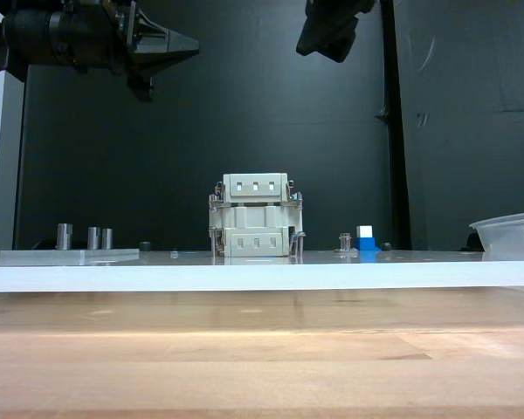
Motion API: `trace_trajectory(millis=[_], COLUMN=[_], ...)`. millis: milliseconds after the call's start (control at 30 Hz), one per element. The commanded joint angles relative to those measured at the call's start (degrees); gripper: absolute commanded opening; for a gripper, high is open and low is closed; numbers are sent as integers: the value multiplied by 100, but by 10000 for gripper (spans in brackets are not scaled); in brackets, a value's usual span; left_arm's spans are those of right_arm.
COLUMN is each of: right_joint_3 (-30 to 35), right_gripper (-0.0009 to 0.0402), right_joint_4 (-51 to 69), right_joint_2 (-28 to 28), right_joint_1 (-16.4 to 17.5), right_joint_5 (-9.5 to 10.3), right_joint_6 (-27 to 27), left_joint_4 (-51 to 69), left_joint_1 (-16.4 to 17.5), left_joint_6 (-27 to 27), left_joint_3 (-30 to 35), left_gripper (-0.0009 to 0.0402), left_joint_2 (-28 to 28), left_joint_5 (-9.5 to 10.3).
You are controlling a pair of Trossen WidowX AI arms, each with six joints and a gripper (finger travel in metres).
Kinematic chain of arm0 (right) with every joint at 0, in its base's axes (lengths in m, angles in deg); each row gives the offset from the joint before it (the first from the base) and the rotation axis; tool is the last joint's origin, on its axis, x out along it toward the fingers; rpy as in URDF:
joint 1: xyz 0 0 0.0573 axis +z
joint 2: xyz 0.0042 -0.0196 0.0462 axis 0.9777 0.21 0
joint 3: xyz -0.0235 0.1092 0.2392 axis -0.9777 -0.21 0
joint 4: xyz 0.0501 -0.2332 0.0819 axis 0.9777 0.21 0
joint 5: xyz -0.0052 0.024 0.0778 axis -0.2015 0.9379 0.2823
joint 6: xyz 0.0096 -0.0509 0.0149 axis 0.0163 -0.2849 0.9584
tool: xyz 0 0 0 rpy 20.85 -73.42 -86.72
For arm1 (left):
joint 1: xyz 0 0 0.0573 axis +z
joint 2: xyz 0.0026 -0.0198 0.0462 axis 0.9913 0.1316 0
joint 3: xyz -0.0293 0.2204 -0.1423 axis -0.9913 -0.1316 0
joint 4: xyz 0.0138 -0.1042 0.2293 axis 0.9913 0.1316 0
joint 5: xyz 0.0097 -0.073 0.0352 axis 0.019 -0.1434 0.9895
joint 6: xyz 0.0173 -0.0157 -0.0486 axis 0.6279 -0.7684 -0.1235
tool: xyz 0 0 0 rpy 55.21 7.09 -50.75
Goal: Remove the HAN10-E connector and place it in the container
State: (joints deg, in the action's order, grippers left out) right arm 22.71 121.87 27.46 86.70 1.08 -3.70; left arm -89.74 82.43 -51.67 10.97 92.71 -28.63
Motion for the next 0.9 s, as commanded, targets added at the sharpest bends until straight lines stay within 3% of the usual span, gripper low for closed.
trace_trajectory(millis=[33,700,900], right_joint_3=[415,2583,2979], right_gripper=[0,0,0], right_joint_4=[350,1829,1993], right_joint_2=[339,2162,2538], right_joint_1=[50,332,459], right_joint_5=[0,-50,-48], right_joint_6=[11,509,750], left_joint_4=[-2,-4,-4], left_joint_1=[2,2,2], left_joint_6=[2,2,2], left_joint_3=[0,0,0], left_gripper=[0,0,0], left_joint_2=[0,0,2], left_joint_5=[0,-2,0])
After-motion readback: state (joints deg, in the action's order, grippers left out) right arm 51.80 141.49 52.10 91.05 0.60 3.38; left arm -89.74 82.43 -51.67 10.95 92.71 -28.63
